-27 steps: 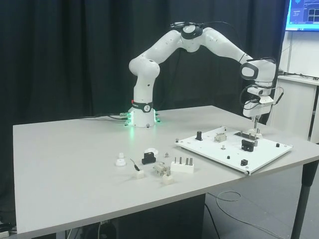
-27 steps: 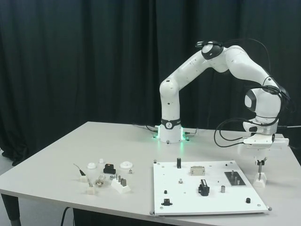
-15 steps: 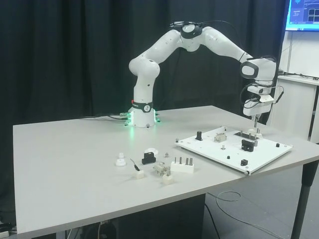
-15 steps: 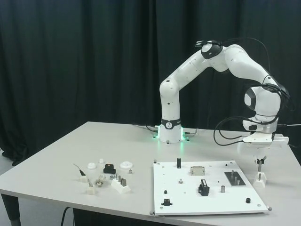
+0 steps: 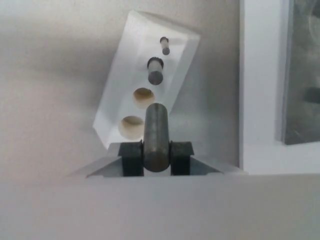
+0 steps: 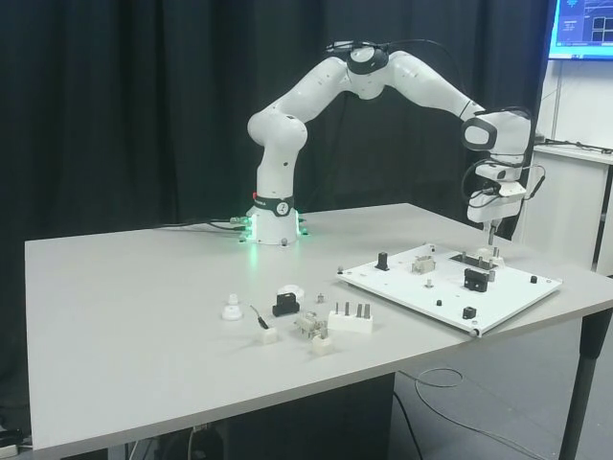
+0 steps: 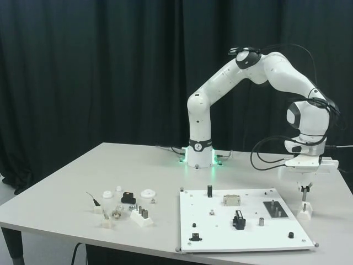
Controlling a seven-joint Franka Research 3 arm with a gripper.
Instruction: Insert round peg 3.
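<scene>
In the wrist view my gripper (image 5: 156,159) is shut on a grey round peg (image 5: 156,134), held upright between black fingers (image 5: 130,159). Under it lies a white holder block (image 5: 120,80) with two empty holes (image 5: 143,96) and two thinner pegs (image 5: 155,71) still standing in it. The room views show the gripper (image 6: 489,226) (image 7: 304,190) hanging a little above this block (image 7: 304,210), which sits on the table just off the far right edge of the white assembly board (image 7: 220,229) (image 6: 508,305).
The board (image 5: 257,100) carries a grey recessed plate (image 7: 275,208), several black fixtures (image 7: 239,220) and small posts. At the table's left stand another white peg holder (image 7: 142,216) and several loose small parts (image 6: 285,305). The arm's base (image 7: 199,157) glows green.
The gripper has risen slightly above the holder block with the peg in it. Everything else on the table is where it was.
</scene>
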